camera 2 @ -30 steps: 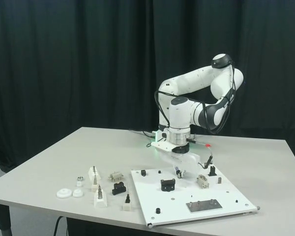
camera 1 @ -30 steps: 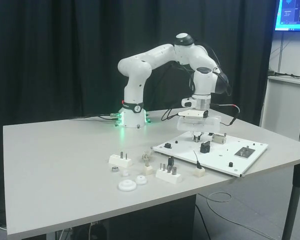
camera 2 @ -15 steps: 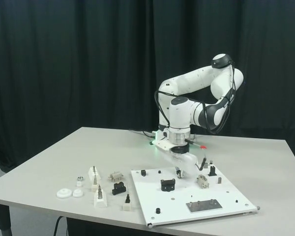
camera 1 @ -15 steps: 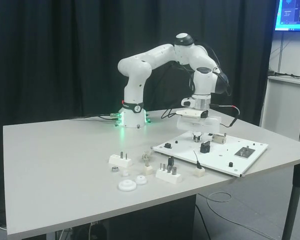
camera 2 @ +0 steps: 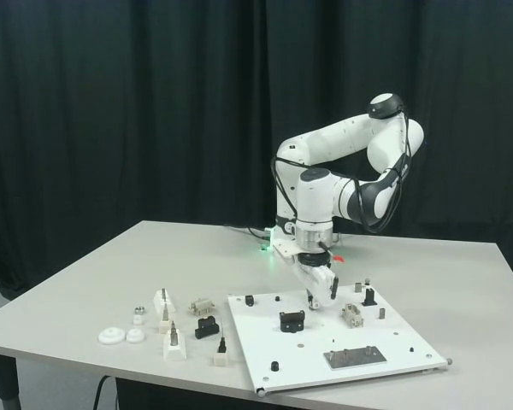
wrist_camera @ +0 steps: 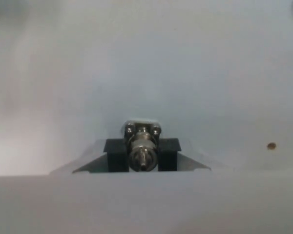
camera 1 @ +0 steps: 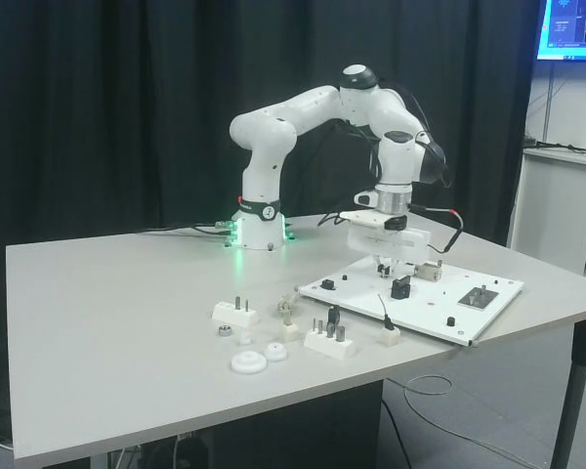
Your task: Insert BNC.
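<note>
From the wrist camera I see the BNC connector (wrist_camera: 142, 148), metal and barrel-shaped, seated in a black bracket (wrist_camera: 116, 155) on the white board (wrist_camera: 195, 73), its end facing the lens. In both room cameras the tool (camera 1: 382, 262) hangs low over the rear part of that board (camera 2: 385, 333), near a black block (camera 2: 291, 320) and a small metal fixture (camera 2: 351, 314). The connector lies straight ahead of the tool, close under it. I cannot tell whether the tool is parted or closed, nor whether it touches the connector. The board rests on the grey desk (camera 1: 107, 303), where several loose white parts (camera 1: 257, 359) sit apart.
</note>
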Controlling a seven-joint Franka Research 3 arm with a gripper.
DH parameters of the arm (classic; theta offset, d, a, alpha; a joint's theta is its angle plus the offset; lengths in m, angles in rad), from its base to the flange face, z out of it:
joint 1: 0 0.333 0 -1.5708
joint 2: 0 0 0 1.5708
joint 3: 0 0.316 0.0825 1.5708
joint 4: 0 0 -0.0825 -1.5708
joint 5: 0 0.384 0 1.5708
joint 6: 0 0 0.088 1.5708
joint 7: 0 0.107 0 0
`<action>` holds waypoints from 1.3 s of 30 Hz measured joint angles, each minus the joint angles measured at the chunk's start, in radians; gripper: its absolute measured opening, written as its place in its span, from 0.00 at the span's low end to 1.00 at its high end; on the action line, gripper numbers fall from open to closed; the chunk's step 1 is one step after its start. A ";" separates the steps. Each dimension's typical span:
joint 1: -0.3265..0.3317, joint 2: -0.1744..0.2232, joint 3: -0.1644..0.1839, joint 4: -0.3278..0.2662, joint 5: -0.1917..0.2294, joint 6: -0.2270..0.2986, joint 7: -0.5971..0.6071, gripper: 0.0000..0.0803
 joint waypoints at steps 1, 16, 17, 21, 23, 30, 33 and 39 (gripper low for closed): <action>0.001 0.000 0.000 -0.001 0.000 0.002 0.016 0.16; 0.003 0.000 0.001 -0.003 0.000 0.011 0.242 0.16; 0.003 0.000 0.002 -0.003 0.001 0.011 0.256 0.16; 0.003 0.000 0.002 -0.003 0.002 0.013 0.311 0.16; 0.003 0.000 0.002 -0.003 0.002 0.013 0.336 0.16; 0.004 0.000 0.002 -0.003 0.002 0.013 0.443 0.16; 0.004 0.000 0.003 -0.003 0.002 0.014 0.491 0.16; 0.004 0.000 0.003 -0.003 0.002 0.014 0.568 0.16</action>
